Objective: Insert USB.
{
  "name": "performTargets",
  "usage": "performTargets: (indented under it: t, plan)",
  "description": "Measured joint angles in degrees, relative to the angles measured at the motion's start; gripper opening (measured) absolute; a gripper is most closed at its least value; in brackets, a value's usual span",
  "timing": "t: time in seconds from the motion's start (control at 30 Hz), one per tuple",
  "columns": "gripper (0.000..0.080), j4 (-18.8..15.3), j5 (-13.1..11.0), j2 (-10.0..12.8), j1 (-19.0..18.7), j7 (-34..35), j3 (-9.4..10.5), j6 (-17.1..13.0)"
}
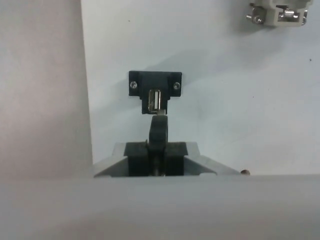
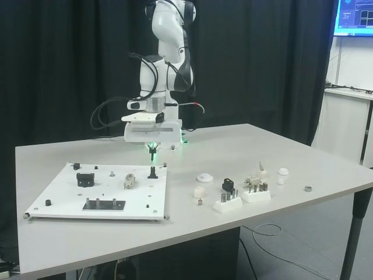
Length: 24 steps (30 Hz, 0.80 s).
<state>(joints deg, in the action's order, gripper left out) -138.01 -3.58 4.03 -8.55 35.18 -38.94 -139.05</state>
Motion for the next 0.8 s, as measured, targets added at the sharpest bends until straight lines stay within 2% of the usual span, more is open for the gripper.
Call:
performTargets:
  t: [0.8]
  plan:
    - [0.0064,-0.2,-1.5,2.1,0.0,-1.6,0.17,-1.5]
